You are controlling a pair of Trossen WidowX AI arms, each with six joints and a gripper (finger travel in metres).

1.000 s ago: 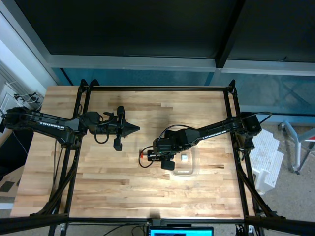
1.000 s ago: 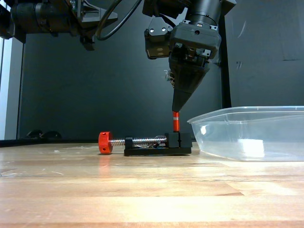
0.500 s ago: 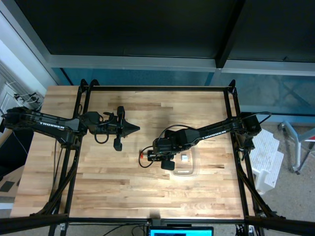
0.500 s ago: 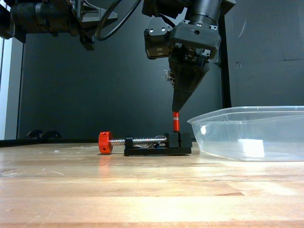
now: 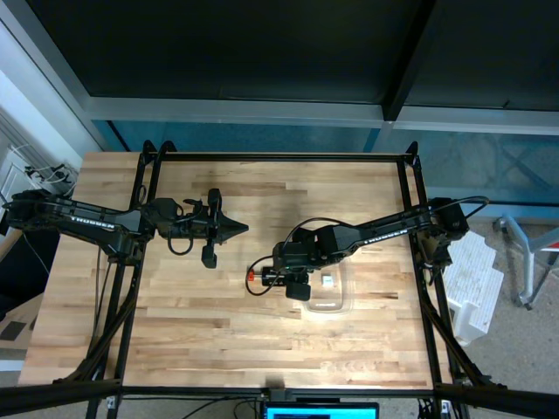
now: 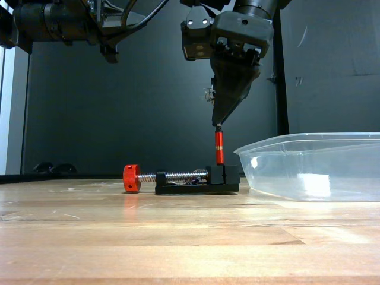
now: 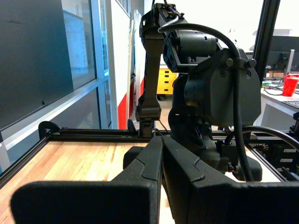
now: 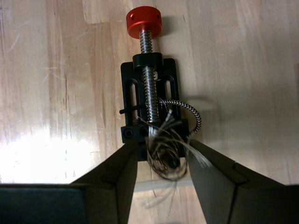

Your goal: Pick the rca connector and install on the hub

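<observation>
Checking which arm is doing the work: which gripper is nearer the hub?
Right. The right gripper hangs just above the hub, over the end farthest from its red knob. The left gripper sits well apart, off toward the left arm's side.

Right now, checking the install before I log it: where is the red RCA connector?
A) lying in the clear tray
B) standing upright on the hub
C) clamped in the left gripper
B: the RCA connector stands upright on the hub, with the right gripper open over its top; the left gripper is shut and off to the side.
</observation>
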